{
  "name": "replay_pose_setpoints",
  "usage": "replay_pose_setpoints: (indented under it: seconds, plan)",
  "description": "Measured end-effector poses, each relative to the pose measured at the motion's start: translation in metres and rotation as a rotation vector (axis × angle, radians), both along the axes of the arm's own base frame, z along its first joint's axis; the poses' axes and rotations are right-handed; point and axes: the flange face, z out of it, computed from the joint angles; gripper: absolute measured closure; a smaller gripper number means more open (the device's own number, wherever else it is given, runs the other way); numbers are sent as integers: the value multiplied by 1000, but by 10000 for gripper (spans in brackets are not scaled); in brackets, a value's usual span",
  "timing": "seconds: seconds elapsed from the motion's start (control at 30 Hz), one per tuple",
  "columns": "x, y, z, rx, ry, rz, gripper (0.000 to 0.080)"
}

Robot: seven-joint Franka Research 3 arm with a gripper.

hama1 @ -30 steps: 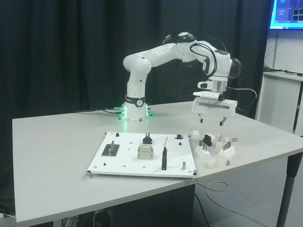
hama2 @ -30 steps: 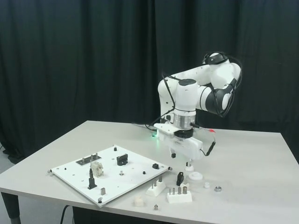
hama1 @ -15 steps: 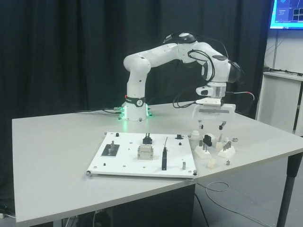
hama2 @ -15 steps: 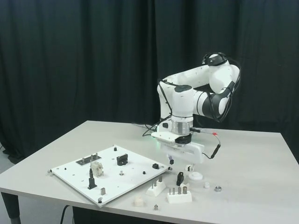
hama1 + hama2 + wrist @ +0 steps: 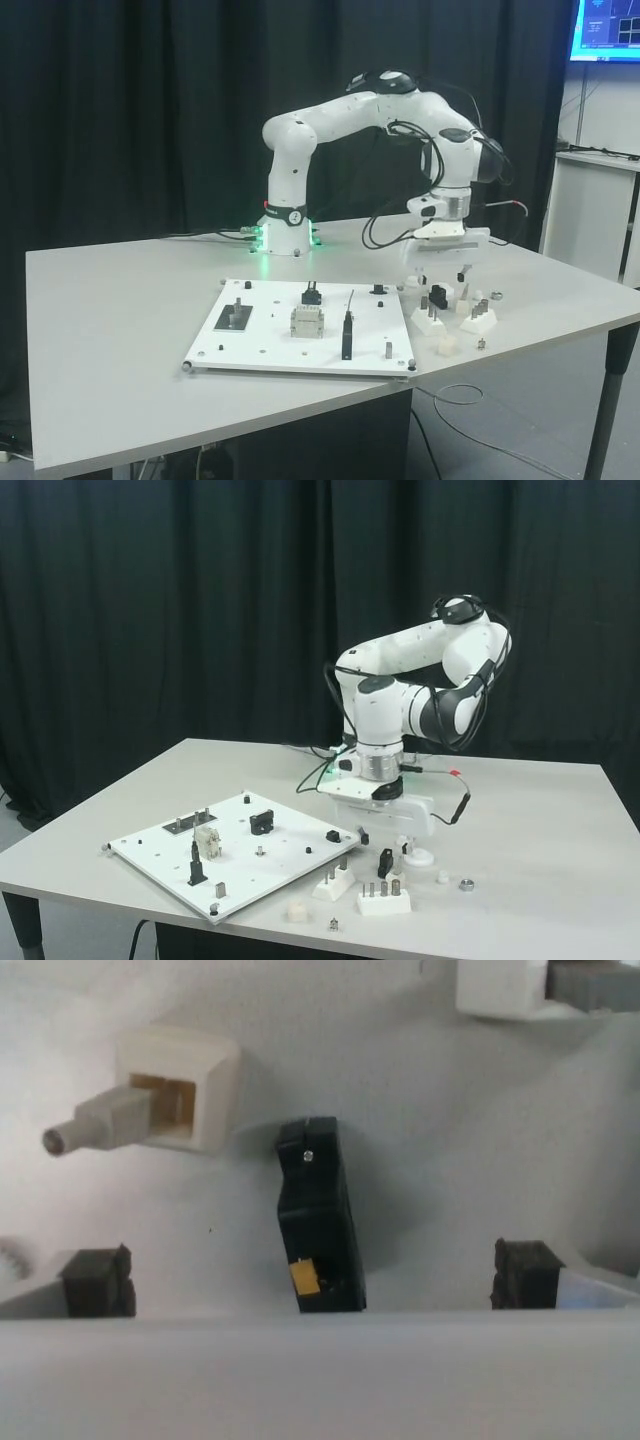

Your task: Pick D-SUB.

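The black plug point(image 5: 320, 1218), presumably the D-SUB, is seen upright on the grey table point(image 5: 120, 300), just off the white board's point(image 5: 270, 335) corner. The gripper point(image 5: 308, 1280) is held above it, fingers spread wide on either side, nothing held. The white holder point(image 5: 178, 1088) with its peg stands near the plug. Risk: an off-centre descent could tip the plug or clip the holder.
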Motion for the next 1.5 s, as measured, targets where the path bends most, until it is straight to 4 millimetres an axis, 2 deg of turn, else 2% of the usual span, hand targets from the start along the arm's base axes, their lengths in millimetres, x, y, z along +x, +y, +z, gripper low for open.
replay_pose_setpoints:
  seconds: [0.4, 0.63, 0.67, 0.9, 0.93, 0.97, 1.0, 1.13, 1.17, 1.5]
  plan:
    - [-5, 5, -22, 28, 37, 12, 3]
    - [-6, 8, -29, 32, 38, 9, 3]
    - [-6, 8, -29, 30, 36, 6, 94]
    - [-4, 8, -31, 16, 23, -38, 94]
    - [-4, 8, -31, 14, 21, -41, 282]
    - [-4, 8, -31, 12, 19, -43, 282]
    - [-4, 7, -31, 11, 16, -46, 458]
    - [-3, 7, -31, 6, 13, -53, 458]
    - [-3, 7, -31, 6, 12, -53, 640]
    - [-4, 9, -24, -24, 16, -86, 647]
